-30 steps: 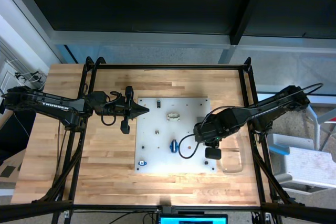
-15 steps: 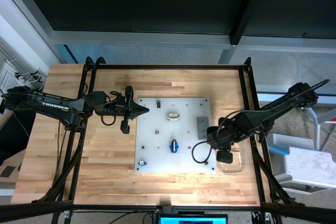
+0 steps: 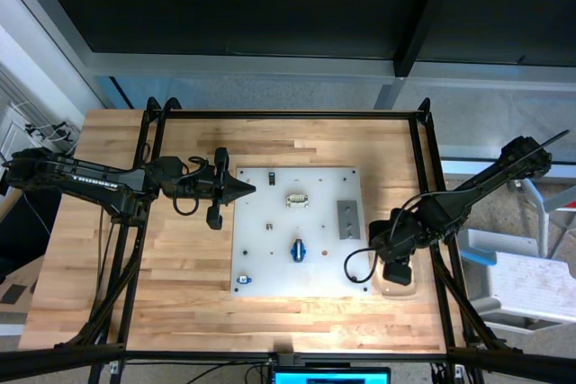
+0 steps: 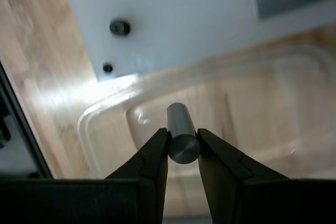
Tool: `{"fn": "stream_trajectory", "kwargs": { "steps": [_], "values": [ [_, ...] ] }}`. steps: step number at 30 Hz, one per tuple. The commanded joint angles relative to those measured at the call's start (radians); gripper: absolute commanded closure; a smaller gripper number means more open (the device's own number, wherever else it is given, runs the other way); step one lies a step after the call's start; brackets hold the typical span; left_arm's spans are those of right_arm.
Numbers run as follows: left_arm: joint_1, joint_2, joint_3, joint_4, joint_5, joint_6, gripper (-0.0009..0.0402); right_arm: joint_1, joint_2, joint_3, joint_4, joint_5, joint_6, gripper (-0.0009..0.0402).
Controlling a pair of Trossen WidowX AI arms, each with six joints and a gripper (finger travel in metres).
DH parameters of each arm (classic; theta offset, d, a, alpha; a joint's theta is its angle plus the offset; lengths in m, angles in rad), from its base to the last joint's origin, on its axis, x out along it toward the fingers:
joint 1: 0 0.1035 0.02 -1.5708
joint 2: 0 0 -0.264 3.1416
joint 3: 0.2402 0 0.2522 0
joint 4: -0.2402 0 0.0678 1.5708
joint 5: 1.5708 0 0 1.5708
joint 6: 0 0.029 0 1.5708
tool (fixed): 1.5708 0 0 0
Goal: Pick the 16mm cylinder and place it in the container
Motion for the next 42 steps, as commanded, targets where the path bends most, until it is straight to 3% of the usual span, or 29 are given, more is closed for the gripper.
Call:
{"fn": "stream_trajectory", "kwargs": {
  "steps": [1,10,15,25,39,42],
  "values": [
    [0.000,0.000,0.000,0.000,0.000,0.000,0.0393,0.013,-0.010,-0.029,0.026,-0.016,0.016,0.0366],
    [0.000,0.000,0.000,0.000,0.000,0.000,0.0393,0.019,-0.016,-0.142,0.148,-0.159,0.015,0.0366],
    [0.000,0.000,0.000,0.000,0.000,0.000,0.0393,0.019,-0.016,-0.191,0.232,-0.193,0.020,0.0366],
    [0.000,0.000,0.000,0.000,0.000,0.000,0.0393,0.018,-0.015,-0.249,0.351,-0.194,0.024,0.0359],
    [0.000,0.000,0.000,0.000,0.000,0.000,0.0393,0.016,-0.015,-0.272,0.377,-0.181,0.027,0.0303],
    [0.000,0.000,0.000,0.000,0.000,0.000,0.0393,0.016,-0.015,-0.272,0.373,-0.155,0.027,0.0288]
  ]
}}
